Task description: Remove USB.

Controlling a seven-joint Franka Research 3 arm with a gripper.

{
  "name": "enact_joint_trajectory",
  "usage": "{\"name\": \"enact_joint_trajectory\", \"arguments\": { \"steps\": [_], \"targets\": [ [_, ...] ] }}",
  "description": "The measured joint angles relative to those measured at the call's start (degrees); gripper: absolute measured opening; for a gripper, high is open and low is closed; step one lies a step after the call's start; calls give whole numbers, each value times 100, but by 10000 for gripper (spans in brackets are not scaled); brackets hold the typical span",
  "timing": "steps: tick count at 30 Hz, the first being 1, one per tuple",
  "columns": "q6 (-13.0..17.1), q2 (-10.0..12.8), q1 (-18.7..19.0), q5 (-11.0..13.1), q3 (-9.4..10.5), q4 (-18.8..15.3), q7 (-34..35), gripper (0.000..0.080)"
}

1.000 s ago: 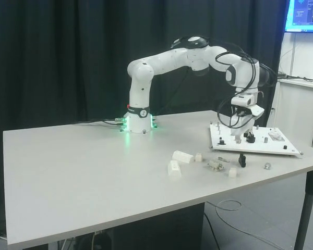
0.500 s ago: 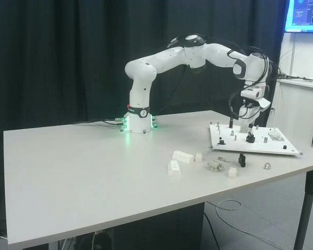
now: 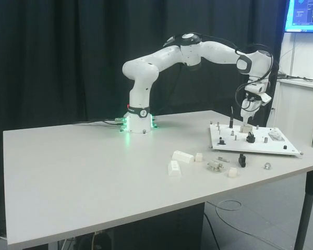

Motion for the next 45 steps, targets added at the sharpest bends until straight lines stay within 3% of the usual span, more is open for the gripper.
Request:
{"name": "enact_joint_trajectory", "arguments": {
  "steps": [18, 32, 45],
  "targets": [
    [-133, 0, 1182, -156, -57, -299, 1242, 800],
    [-163, -1, 1772, -176, -99, -596, 1774, 800],
    [-718, -38, 2006, -159, -176, -636, 1968, 800]
  ]
}}
